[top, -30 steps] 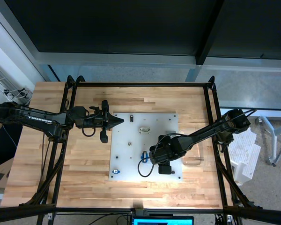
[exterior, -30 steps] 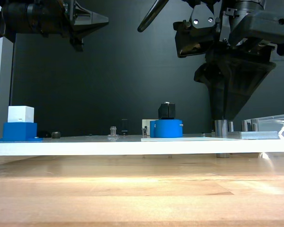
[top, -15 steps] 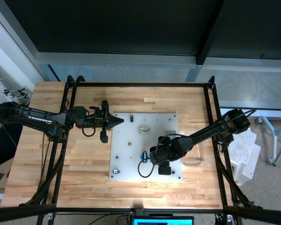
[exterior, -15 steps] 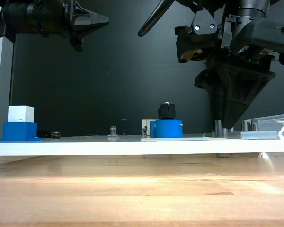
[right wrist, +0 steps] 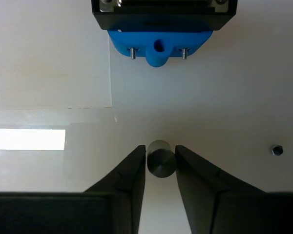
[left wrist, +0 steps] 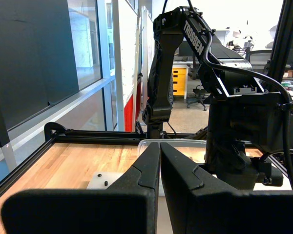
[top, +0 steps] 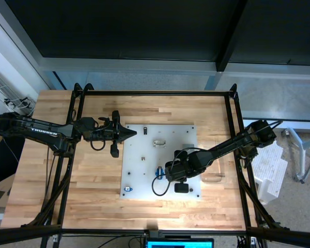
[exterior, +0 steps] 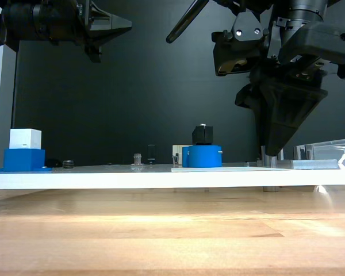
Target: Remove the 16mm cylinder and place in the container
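High view: the left hand (top: 129,133) hangs over the desk (top: 51,196), at the left edge of the white board (top: 139,175). The right hand (top: 174,174) points down onto the board, and the container (top: 217,168) stands on the desk just beside the board. Low view: the right hand's tip is over the 16mm cylinder (exterior: 265,160), which stands upright in the board. Left wrist view: the left hand's fingers (left wrist: 141,180) are closed together, holding nothing. Right wrist view: the right hand's fingers (right wrist: 127,175) touch the 16mm cylinder on both sides and grip it, near the blue fitting (right wrist: 157,46).

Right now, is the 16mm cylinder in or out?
In: 16mm cylinder upright in board, right pincer shut on it; left pincer aloft at left.
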Available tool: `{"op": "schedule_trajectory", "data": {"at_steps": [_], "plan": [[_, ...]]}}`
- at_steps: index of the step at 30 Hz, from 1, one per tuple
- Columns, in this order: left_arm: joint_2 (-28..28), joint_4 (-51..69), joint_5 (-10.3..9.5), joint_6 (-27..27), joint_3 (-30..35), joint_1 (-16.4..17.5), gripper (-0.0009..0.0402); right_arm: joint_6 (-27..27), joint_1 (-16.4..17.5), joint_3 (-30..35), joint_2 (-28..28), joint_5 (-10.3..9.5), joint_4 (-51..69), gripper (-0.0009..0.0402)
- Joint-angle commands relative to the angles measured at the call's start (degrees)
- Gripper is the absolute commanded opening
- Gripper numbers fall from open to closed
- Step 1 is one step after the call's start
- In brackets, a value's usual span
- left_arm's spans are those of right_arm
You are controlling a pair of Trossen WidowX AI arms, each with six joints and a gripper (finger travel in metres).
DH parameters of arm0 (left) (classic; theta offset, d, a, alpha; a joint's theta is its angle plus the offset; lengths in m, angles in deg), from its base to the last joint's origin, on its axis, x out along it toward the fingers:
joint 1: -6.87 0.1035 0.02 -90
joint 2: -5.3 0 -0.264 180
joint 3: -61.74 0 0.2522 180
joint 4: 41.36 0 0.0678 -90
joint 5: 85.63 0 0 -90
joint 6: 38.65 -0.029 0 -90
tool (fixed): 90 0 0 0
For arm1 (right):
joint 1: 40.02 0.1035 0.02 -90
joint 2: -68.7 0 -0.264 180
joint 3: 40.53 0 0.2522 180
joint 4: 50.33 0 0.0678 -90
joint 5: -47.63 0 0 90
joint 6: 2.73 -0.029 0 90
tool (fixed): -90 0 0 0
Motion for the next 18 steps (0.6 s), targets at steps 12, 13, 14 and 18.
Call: {"op": "schedule_trajectory", "data": {"at_steps": [12,13,14,18], "plan": [[0.00,-0.04,0.02,-0.02,0.02,0.02,0.0000,0.00,-0.02,1.09,-0.55,-0.04,0.42,0.0007],[0.00,-0.04,0.02,-0.02,0.02,0.02,0.0000,0.02,-0.02,1.38,-0.90,-0.04,0.74,0.0007],[0.00,-0.02,0.02,-0.02,0.02,0.02,0.0000,0.02,-0.04,1.70,-1.09,-0.04,1.18,0.0006],[0.00,-0.02,0.02,-0.02,0.02,0.00,0.0000,0.09,-0.04,3.48,-2.67,0.00,4.02,0.0008]]}}
